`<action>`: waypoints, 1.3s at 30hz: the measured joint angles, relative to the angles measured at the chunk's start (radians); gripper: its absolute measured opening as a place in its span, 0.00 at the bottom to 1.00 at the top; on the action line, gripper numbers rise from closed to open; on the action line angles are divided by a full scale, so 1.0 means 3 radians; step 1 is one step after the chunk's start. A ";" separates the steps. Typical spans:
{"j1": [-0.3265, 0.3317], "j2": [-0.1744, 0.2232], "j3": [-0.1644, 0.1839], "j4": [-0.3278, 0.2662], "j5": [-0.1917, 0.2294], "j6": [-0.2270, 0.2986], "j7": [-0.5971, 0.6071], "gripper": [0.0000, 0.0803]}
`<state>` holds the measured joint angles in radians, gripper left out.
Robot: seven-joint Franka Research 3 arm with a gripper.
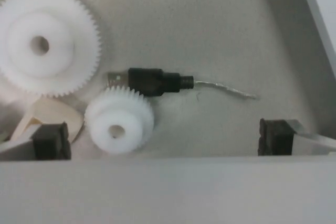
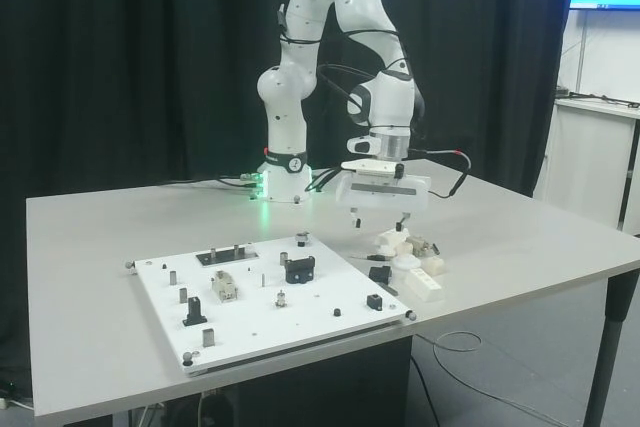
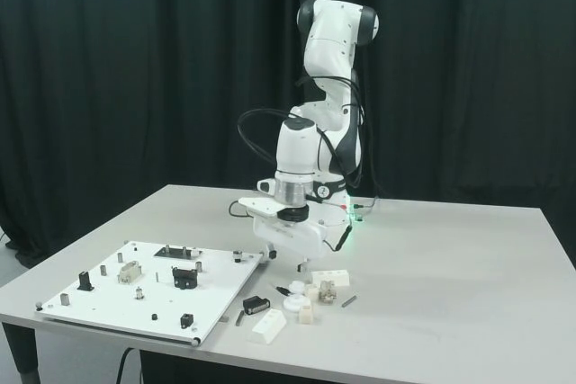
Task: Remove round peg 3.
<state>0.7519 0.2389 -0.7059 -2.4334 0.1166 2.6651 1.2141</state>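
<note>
Fingers (image 1: pixel 163 139) spread wide, nothing gripped, hovering above tabletop (image 1: pixel 220 35): small white gear (image 1: pixel 119 120) and black USB plug (image 1: pixel 152 81) lie between them, large gear (image 1: pixel 47 40) beyond.

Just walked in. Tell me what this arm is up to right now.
The white robot arm holds its gripper open and empty just above the grey table, over loose parts beside the white board. Below it lie a large gear, a small gear and a black cable plug. Nothing is grasped. The board's pegs and fixtures sit untouched off to the side.
</note>
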 joint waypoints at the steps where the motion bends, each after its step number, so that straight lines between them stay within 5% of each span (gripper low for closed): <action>1: -0.0003 -0.0002 0.0000 0.0000 -0.0016 0.0000 0.0015 0.99; 39: -0.0202 -0.0092 0.0001 0.0048 -0.0303 0.0017 0.0077 1.00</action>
<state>0.6914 0.2112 -0.7054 -2.4191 0.0258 2.6703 1.2373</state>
